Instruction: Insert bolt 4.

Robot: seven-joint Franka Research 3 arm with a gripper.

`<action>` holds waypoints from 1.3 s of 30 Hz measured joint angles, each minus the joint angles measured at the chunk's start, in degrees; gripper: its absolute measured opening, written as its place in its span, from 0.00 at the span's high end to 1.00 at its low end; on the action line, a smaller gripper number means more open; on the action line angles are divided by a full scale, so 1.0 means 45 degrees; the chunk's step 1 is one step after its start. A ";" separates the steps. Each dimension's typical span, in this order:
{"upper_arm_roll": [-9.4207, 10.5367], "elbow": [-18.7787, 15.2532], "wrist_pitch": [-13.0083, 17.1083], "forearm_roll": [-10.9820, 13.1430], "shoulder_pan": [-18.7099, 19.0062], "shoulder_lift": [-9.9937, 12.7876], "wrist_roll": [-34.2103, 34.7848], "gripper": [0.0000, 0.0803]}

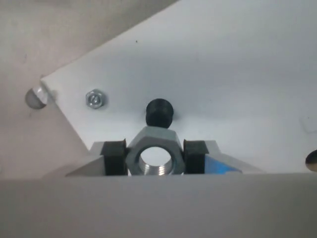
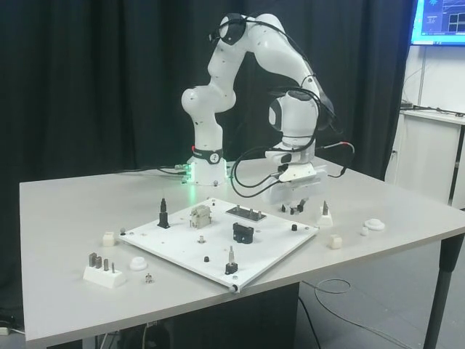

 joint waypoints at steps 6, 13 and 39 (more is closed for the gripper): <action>0.0001 -0.0412 0.0772 0.0001 0.0056 -0.0055 0.0000 0.70; 0.0082 -0.0695 0.1388 0.0014 0.0057 -0.0050 0.0000 0.70; 0.0460 -0.1206 0.2759 0.0057 0.0051 0.0203 0.0000 0.70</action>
